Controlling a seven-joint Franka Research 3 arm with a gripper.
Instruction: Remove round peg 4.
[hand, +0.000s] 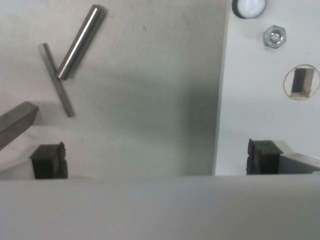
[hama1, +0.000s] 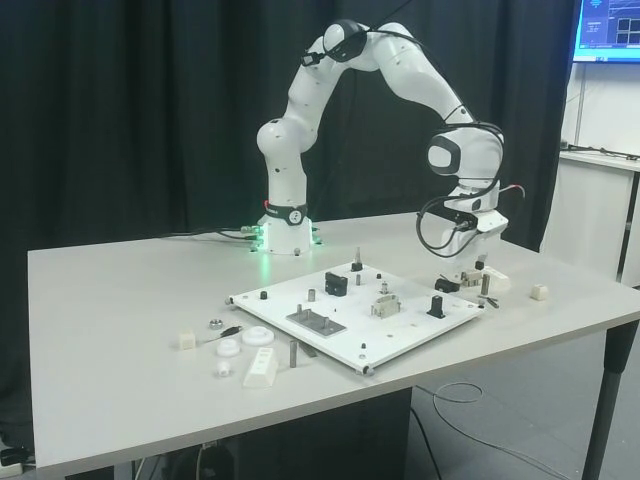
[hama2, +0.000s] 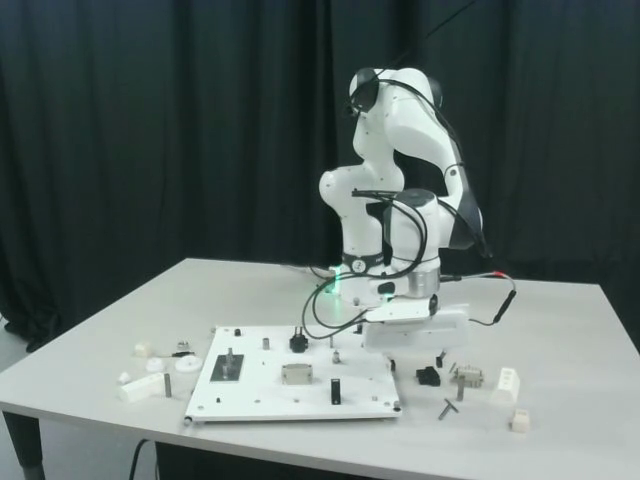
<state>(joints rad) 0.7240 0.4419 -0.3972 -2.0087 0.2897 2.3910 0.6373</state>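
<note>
My gripper is open, with nothing between its black pads. It hangs low over the board's right edge, half above the grey table. A round metal peg lies flat on the table beyond the fingers, touching a thin square bar. In the second room view these two pieces lie right of the white board, in front of the gripper. Short pegs stand upright on the board, one at the back and one further left. Which one is peg 4 I cannot tell.
A grey block's end lies close to one finger. On the board near the other finger are a nut, a white round part and a slotted hole. Small white parts lie left of the board, a white block to its right.
</note>
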